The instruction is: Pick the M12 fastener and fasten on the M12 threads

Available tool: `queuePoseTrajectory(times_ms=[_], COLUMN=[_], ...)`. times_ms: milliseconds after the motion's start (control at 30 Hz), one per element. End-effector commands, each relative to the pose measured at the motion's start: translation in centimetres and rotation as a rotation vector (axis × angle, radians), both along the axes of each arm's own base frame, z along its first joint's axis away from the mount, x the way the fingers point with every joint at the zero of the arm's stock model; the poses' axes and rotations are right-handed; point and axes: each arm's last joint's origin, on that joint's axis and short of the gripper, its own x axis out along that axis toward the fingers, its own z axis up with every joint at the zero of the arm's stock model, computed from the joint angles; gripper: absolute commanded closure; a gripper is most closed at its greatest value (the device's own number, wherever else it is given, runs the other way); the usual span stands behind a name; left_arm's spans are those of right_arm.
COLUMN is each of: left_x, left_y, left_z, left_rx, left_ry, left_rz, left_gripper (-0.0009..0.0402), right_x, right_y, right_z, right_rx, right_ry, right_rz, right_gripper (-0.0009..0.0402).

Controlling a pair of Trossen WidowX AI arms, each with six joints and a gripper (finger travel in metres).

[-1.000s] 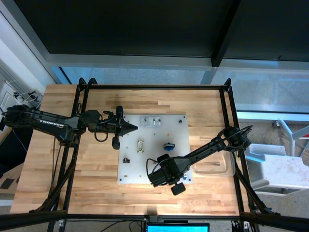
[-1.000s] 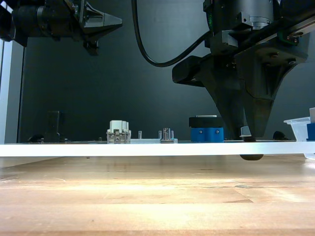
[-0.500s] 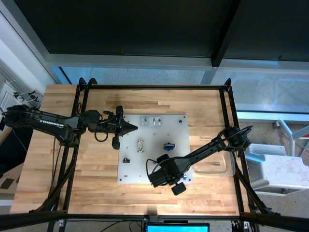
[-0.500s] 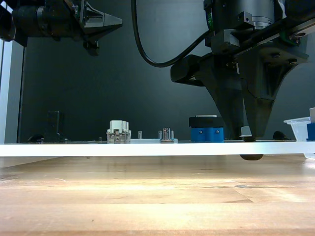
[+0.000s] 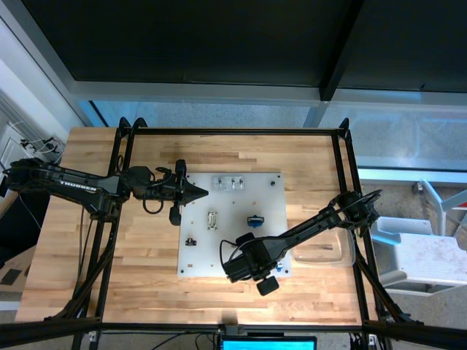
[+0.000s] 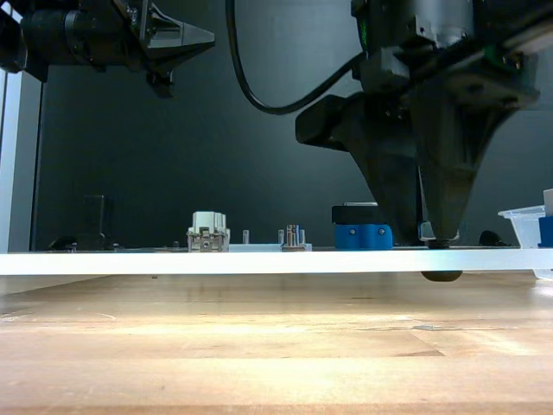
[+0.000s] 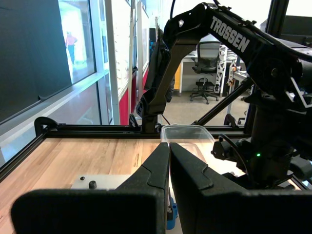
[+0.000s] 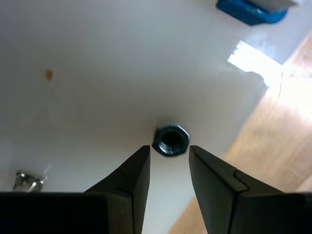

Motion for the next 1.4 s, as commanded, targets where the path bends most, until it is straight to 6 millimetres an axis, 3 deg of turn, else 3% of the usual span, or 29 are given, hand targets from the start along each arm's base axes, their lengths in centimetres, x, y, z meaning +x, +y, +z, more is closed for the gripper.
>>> queuePoseTrajectory(times_ms=[33, 267, 400, 700, 933, 1200, 1400], left_x=[0.0, 0.0, 0.0, 0.0, 0.0, 0.0, 0.0], left_y=[0.0, 0.0, 0.0, 0.0, 0.0, 0.0, 0.0], left_z=[0.0, 0.0, 0.0, 0.0, 0.0, 0.0, 0.0], left_rx=[0.000, 0.000, 0.000, 0.000, 0.000, 0.000, 0.000], left_ry=[0.000, 0.000, 0.000, 0.000, 0.000, 0.000, 0.000], left_rz=[0.000, 0.000, 0.000, 0.000, 0.000, 0.000, 0.000], left_gripper=[0.0393, 0.0393, 0.0393, 0.0393, 0.0393, 0.0393, 0.0393], right_x=[-0.2, -0.8, -1.2, -2.6, -2.7, -2.9, -2.5], right_y=[0.0, -0.2, -0.3, -1.1, -1.1, -1.1, -0.9], right_z=[0.7, 3.1, 4.5, 5.3, 5.3, 5.3, 5.3], right_rx=[0.011, 0.032, 0.022, -0.101, -0.174, -0.193, -0.250], right_ry=[-0.011, -0.066, -0.103, -0.033, -0.045, -0.031, -0.079], right_rz=[0.005, 0.036, 0.195, 0.861, 1.586, 1.863, 2.193], right_gripper=[0.0268, 0.0258, 0.0261, 0.0264, 0.0265, 0.0265, 0.0265])
